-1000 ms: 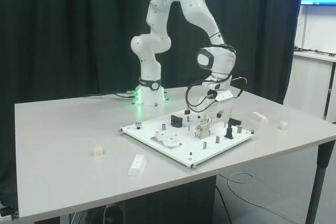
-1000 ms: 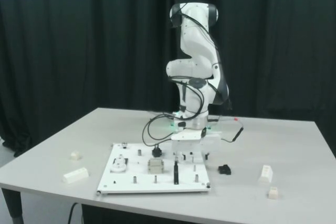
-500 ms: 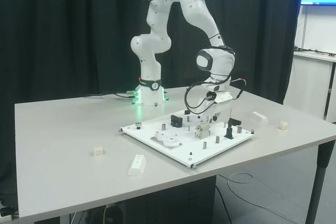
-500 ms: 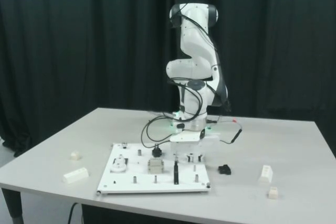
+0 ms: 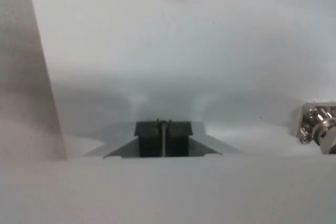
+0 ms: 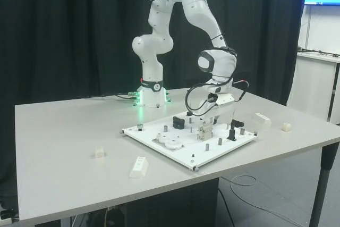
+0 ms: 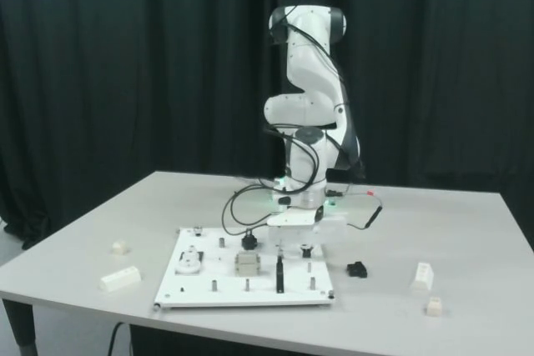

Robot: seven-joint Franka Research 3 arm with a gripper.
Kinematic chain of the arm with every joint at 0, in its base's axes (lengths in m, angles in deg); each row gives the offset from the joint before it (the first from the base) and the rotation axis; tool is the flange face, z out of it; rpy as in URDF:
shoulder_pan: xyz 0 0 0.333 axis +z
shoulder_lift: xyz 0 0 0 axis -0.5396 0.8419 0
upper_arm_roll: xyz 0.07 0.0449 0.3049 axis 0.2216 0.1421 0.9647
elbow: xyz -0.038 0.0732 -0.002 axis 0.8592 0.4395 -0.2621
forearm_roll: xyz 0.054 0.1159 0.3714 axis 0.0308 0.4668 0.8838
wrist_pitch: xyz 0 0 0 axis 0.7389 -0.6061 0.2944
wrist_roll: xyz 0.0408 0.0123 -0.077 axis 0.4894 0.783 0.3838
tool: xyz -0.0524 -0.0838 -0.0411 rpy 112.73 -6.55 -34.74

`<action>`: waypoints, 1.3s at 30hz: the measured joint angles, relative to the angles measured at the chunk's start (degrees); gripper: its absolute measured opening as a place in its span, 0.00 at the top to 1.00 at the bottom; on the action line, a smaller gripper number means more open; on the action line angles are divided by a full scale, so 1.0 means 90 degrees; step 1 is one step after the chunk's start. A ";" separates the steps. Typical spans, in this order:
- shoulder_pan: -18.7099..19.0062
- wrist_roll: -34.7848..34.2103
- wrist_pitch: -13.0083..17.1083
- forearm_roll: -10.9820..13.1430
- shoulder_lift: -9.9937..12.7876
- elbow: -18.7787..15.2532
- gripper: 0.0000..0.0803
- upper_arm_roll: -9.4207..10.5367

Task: Remove round peg 1.

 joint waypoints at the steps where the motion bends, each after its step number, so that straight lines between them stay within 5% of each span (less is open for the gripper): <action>1: 0.0000 0.0000 0.0000 0.0000 0.0000 0.0000 0.96 0.0000; 14: -0.0003 -0.0002 -0.0058 0.0010 -0.0069 0.0004 0.96 0.0001; 28: -0.0036 -0.0004 -0.0918 0.0015 -0.0794 0.0006 0.96 -0.0013; 39: -0.0036 -0.0003 -0.1082 0.0014 -0.1035 0.0006 0.96 -0.0069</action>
